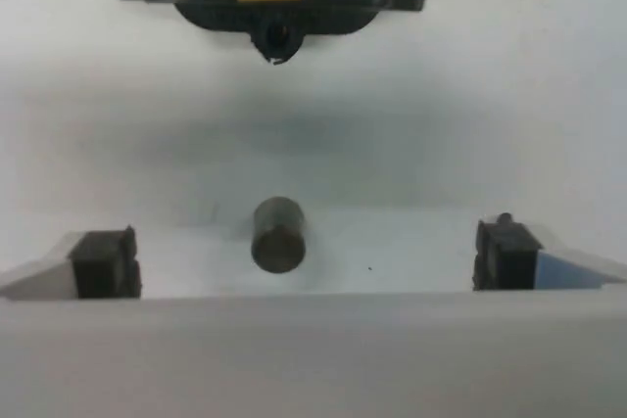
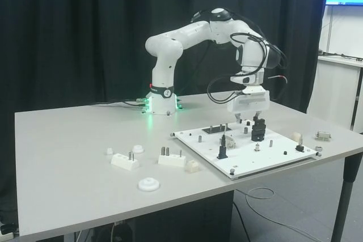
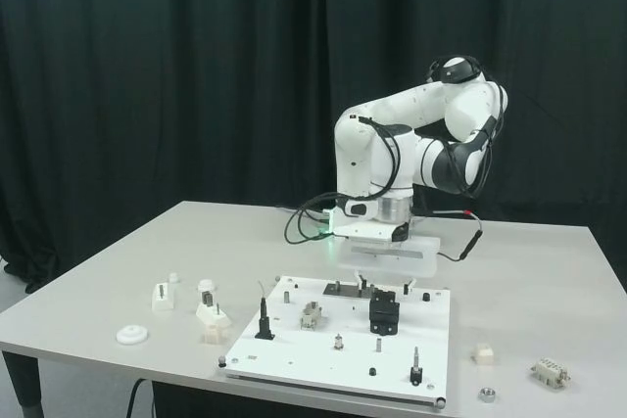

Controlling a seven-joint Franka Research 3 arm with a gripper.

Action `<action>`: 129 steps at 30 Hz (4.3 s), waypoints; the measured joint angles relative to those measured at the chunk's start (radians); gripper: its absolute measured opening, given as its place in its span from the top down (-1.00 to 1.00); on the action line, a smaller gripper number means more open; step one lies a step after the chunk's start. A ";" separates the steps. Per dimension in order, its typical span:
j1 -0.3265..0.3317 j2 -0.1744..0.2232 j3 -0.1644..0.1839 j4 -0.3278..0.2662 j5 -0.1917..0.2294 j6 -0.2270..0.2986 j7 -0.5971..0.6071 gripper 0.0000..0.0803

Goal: Pick round peg 2.

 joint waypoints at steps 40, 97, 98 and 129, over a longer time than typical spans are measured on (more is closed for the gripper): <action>-0.116 0.000 -0.086 0.079 -0.135 -0.036 -0.081 -0.99; -1.032 0.086 0.001 0.414 -0.160 -0.047 -0.813 -0.99; -1.047 0.086 0.007 0.421 -0.153 -0.047 -0.822 -0.99; -1.345 0.094 0.164 0.645 -0.133 -0.124 -0.873 -0.99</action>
